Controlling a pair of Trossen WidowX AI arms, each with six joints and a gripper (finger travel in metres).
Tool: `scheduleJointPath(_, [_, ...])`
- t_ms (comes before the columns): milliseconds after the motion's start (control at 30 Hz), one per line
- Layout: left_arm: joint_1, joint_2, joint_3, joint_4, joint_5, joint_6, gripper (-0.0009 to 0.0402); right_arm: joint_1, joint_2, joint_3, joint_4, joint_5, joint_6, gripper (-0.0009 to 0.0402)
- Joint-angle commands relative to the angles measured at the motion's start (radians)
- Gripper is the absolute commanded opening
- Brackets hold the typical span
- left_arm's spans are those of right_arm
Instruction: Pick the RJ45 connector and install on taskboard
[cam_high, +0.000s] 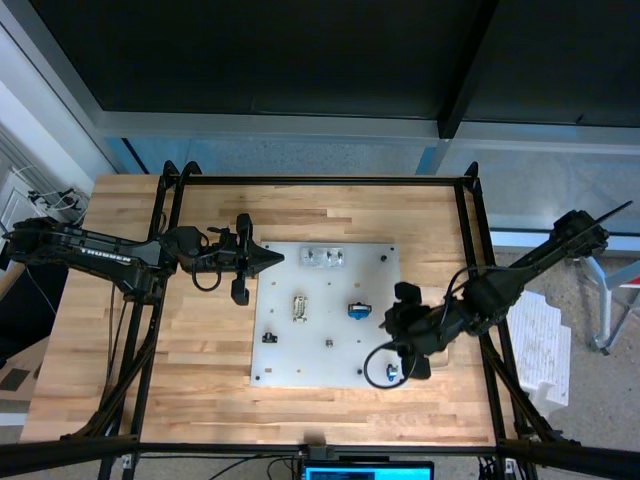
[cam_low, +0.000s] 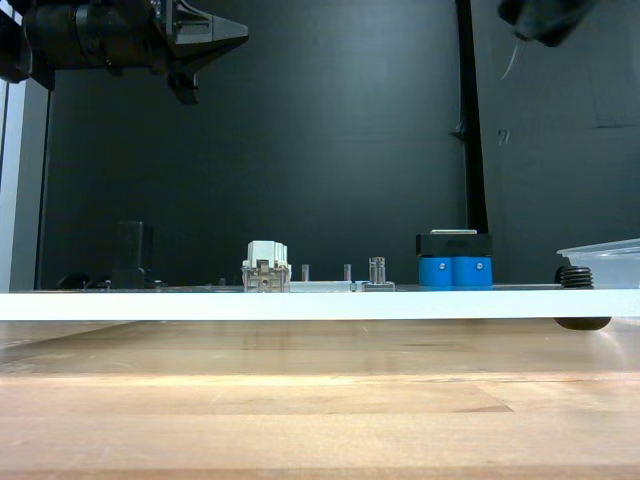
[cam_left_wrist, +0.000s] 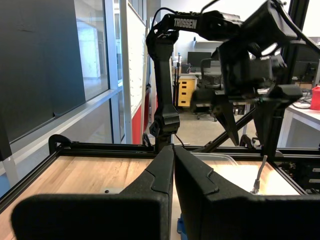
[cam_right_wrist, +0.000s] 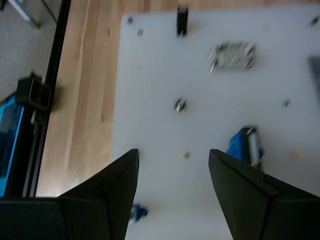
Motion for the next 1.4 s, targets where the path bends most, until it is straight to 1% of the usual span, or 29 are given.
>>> scheduleJointPath(33, [0.0, 0.0, 0.0, 0.0, 0.0, 0.0, 0.0, -0.048, -0.021, -0.003, 0.019, 0.0, -0.064, 0.0194])
scheduleJointPath(167, [0.0, 0.0, 0.0, 0.0, 0.0, 0.0, 0.0, -0.112, -0.05, -0.011, 0.034, 0.0, -0.138, 0.0194])
scheduleJointPath(333, [0.0, 0.0, 0.0, 0.0, 0.0, 0.0, 0.0, -0.19, -0.105, -0.058, 0.116, -0.004, -0.221, 0.0194])
scheduleJointPath(567, [0.0, 0.0, 0.0, 0.0, 0.0, 0.0, 0.0, -0.295, -0.162, -0.104, 0.191, -0.01, -0.309, 0.0194])
scheduleJointPath(800, [0.0, 0.0, 0.0, 0.0, 0.0, 0.0, 0.0, -0.402, -0.219, -0.183, 0.324, -0.014, -0.366, 0.0189])
scheduleJointPath(833, [0.0, 0.0, 0.0, 0.0, 0.0, 0.0, 0.0, -0.417, -0.228, -0.196, 0.344, -0.029, -0.375, 0.0185])
scheduleJointPath(900, [0.0, 0.0, 0.0, 0.0, 0.0, 0.0, 0.0, -0.451, -0.244, -0.222, 0.392, -0.072, -0.389, 0.0176])
scheduleJointPath(967, [0.0, 0.0, 0.0, 0.0, 0.0, 0.0, 0.0, -0.483, -0.254, -0.241, 0.431, -0.108, -0.409, 0.0164])
scheduleJointPath(1067, [0.0, 0.0, 0.0, 0.0, 0.0, 0.0, 0.0, -0.524, -0.261, -0.262, 0.483, -0.138, -0.443, 0.0145])
scheduleJointPath(1133, [0.0, 0.0, 0.0, 0.0, 0.0, 0.0, 0.0, -0.544, -0.269, -0.28, 0.523, -0.153, -0.444, 0.0133])
scheduleJointPath(1167, [0.0, 0.0, 0.0, 0.0, 0.0, 0.0, 0.0, -0.552, -0.272, -0.291, 0.545, -0.165, -0.444, 0.0127])
scheduleJointPath(1367, [0.0, 0.0, 0.0, 0.0, 0.0, 0.0, 0.0, -0.587, -0.289, -0.34, 0.64, -0.172, -0.442, 0.0099])
scheduleJointPath(1400, [0.0, 0.0, 0.0, 0.0, 0.0, 0.0, 0.0, -0.591, -0.293, -0.353, 0.666, -0.192, -0.441, 0.0095])
